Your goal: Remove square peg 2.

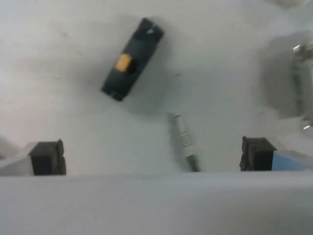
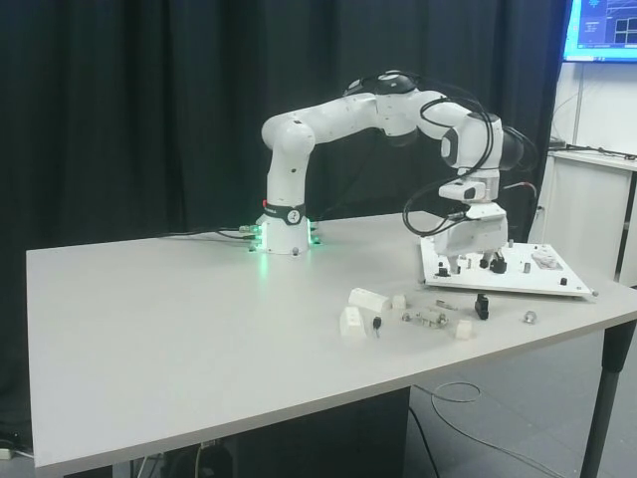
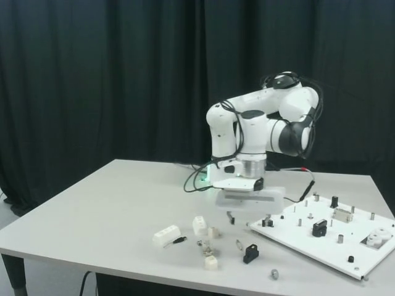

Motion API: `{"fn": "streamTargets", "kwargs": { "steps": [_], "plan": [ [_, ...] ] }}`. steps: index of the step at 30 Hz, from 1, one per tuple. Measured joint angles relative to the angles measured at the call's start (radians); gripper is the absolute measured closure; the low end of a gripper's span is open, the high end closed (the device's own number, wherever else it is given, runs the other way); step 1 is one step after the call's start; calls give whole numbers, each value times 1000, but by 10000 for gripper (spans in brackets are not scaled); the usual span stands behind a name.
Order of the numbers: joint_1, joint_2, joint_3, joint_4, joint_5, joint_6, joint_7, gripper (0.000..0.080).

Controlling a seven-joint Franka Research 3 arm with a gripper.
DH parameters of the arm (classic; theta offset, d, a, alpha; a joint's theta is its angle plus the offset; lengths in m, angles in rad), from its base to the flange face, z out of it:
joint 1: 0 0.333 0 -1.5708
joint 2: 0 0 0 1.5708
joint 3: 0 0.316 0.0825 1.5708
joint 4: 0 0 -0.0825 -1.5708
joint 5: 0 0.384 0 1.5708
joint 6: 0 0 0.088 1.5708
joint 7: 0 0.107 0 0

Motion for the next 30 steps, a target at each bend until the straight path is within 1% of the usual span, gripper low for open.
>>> {"fn": "streamTargets", "kwargs": {
  "steps": [7,14,21,25,30],
  "plan": [
    [45,-1,3,0,-12,-8,135,3],
    [84,-7,4,-6,-13,-39,248,3],
    [120,-18,4,-24,-13,-65,351,3],
    [142,-23,4,-37,-13,-80,436,3],
    [175,-28,4,-56,-13,-86,501,3]
  ]
}}
